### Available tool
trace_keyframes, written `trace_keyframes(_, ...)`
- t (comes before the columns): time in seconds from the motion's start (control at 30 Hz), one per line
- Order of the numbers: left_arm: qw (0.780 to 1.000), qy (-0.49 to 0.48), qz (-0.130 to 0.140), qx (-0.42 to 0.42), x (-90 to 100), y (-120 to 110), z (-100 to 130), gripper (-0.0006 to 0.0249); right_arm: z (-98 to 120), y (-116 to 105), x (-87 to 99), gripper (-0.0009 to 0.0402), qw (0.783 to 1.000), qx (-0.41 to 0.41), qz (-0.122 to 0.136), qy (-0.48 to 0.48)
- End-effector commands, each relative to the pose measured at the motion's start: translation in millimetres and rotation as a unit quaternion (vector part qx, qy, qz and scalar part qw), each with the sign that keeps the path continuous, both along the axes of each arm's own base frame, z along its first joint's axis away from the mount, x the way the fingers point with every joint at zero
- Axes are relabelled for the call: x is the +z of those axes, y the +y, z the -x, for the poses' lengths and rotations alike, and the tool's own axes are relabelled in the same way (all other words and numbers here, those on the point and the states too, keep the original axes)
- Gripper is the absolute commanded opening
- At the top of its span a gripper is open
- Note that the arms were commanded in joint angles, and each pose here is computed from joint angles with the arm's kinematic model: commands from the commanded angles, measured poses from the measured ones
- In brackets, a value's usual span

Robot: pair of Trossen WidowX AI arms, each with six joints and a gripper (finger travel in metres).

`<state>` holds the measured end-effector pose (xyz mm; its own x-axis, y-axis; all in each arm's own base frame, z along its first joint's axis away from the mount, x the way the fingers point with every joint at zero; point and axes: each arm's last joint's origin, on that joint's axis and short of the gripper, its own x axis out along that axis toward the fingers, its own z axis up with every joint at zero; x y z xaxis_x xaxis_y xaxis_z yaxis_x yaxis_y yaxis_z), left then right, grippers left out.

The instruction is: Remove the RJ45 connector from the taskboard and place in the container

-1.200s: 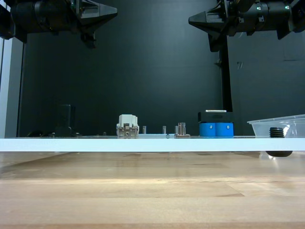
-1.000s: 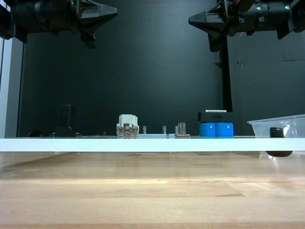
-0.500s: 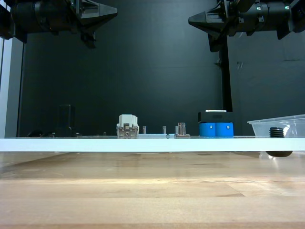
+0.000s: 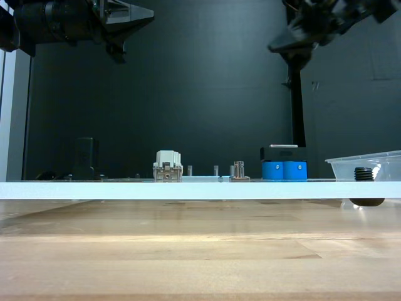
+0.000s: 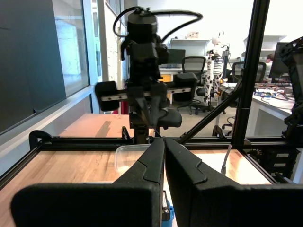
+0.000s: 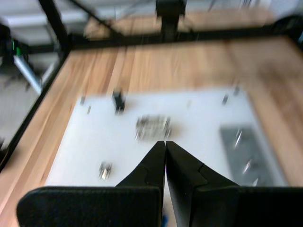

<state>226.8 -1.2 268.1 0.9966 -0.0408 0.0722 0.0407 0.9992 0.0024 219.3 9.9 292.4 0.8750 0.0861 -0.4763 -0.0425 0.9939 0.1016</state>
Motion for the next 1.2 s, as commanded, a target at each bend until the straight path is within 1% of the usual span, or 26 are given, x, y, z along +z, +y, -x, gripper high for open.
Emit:
trace_keyframes(0.03,1.000,0.000,0.000,0.000,0.1,0,0,0.0000,7,12,1.8,0.0000,0.998,-0.005,0.008,0.056)
trace_keyframes(0.07,1.000,0.000,0.000,0.000,0.1,0,0,0.0000,10,16,2.2,0.0000,0.997,-0.004,0.012,0.074)
trace_keyframes(0.13,1.000,0.000,0.000,0.000,0.1,0,0,0.0000,15,24,2.9,0.0000,0.995,0.002,0.013,0.100)
trace_keyframes(0.27,1.000,0.000,0.000,0.000,0.1,0,0,0.0000,23,37,3.1,0.0000,0.991,0.013,-0.003,0.136)
trace_keyframes(0.37,1.000,0.000,0.000,0.000,0.1,0,0,0.0000,28,46,1.9,0.0000,0.987,0.014,-0.005,0.159)
trace_keyframes(0.57,1.000,0.000,0.000,0.000,0.1,0,0,0.0000,36,64,-3.6,0.0000,0.977,0.007,0.000,0.213)
trace_keyframes(0.73,1.000,0.000,0.000,0.000,0.1,0,0,0.0000,33,82,-6.2,0.0000,0.972,0.008,-0.012,0.234)
trace_keyframes(0.93,1.000,0.000,0.000,0.000,0.1,0,0,0.0000,23,105,-7.2,0.0000,0.963,0.013,0.002,0.269)
trace_keyframes(1.0,1.000,0.000,0.000,0.000,0.1,0,0,0.0000,19,112,-4.5,0.0000,0.960,0.012,0.001,0.278)
trace_keyframes(1.2,1.000,0.000,0.000,0.000,0.1,0,0,0.0000,13,127,5.7,0.0000,0.946,0.004,0.017,0.324)
